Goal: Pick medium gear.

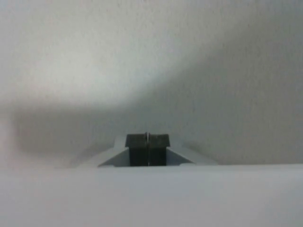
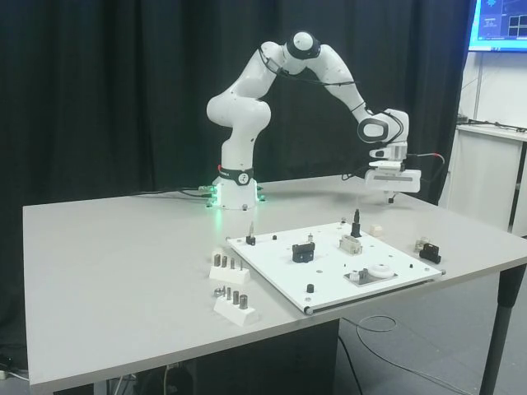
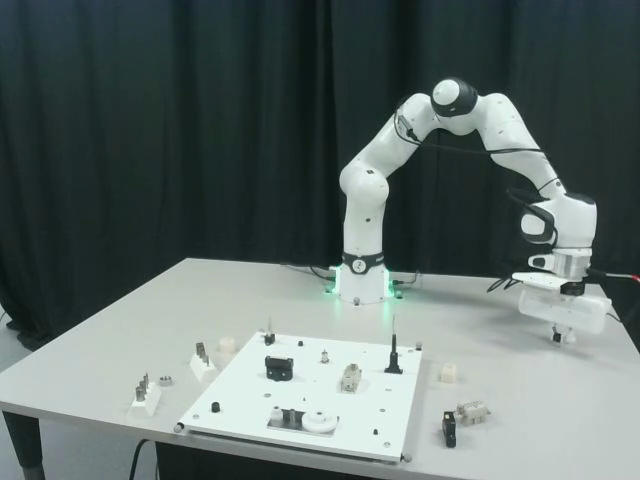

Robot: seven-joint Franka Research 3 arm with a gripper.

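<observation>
**Item: gear.** A white toothed round piece [image 2: 380, 271] [image 3: 318, 421] lies flat on the white board [image 2: 272, 255] [image 3: 250, 400], close to the board's front edge. It is well below the gripper and well apart from it, toward the table's front. Whether this is the medium one cannot be told. A smaller white piece [image 2: 377, 230] [image 3: 449, 373] sits on the bare table just off the board's side edge, nearer the gripper.

**Gripper** [image 1: 147, 150] [image 2: 389, 197] [image 3: 560, 338]. It hangs in the air, pointing down. In the wrist view the two black fingers [image 1: 137, 150] are pressed together with only a thin seam between them and nothing held. Bare grey table [image 2: 115, 247] [image 3: 500, 320] lies under it, and nothing stands close on any side.

**Board, other contents.** A tall black post [image 2: 356, 220] [image 3: 394, 358], a black block [image 2: 303, 251] [image 3: 277, 367] and several small pegs, all lower than the gripper.

**Off the board.**
- A black and grey part [image 2: 426, 247] [image 3: 462, 417] lies near the table's front edge, on the gripper's side of the board.
- Two white peg racks [image 2: 226, 265] [image 3: 203, 360] and [image 2: 236, 303] [image 3: 146, 395] stand on the board's far side from the gripper (the most distant items).

**Arm base** [image 2: 235, 193] [image 3: 362, 285]. White, ringed with green light, behind the board.
</observation>
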